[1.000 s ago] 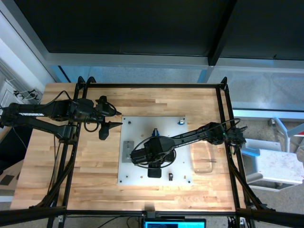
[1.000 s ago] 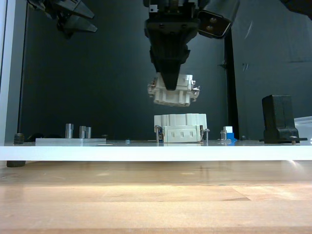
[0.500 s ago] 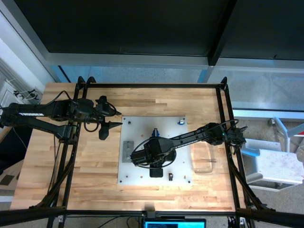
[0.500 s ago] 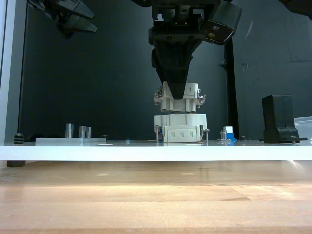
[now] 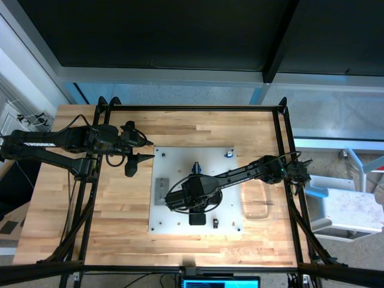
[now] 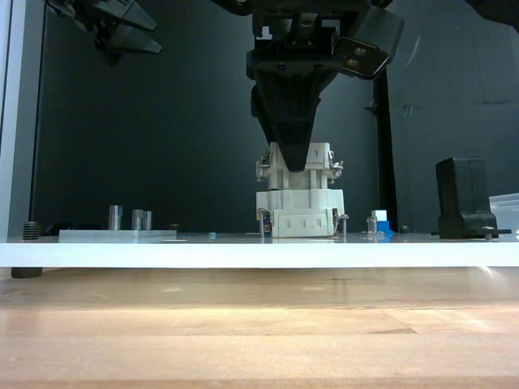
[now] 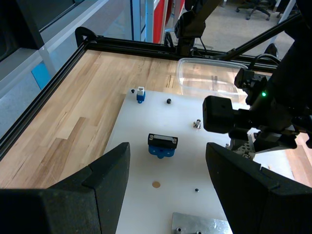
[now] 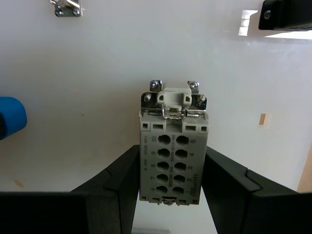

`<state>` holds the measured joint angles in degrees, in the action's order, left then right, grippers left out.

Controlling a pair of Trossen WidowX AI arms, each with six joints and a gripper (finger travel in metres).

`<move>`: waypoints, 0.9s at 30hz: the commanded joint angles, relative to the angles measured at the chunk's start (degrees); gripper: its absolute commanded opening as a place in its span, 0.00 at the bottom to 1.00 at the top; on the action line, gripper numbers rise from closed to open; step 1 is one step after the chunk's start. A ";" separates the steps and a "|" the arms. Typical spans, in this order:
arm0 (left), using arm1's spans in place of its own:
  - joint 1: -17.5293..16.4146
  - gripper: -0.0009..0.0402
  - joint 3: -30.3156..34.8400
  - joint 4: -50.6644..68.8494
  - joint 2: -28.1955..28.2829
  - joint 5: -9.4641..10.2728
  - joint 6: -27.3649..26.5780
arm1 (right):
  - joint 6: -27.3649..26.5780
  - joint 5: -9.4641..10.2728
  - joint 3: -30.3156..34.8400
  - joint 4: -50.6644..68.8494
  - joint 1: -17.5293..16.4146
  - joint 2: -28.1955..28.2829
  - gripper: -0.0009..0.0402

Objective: Pick the HAN10E connector and install in the HAN10E hub

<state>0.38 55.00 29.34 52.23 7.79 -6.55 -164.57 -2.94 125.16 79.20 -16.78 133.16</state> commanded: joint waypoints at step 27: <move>0.00 0.54 0.02 0.00 0.00 -0.02 0.02 | -0.55 0.92 -3.43 -3.89 -0.85 1.31 0.11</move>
<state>0.38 55.00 29.34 52.23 7.79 -6.55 -165.07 -2.02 121.80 75.50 -17.52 134.06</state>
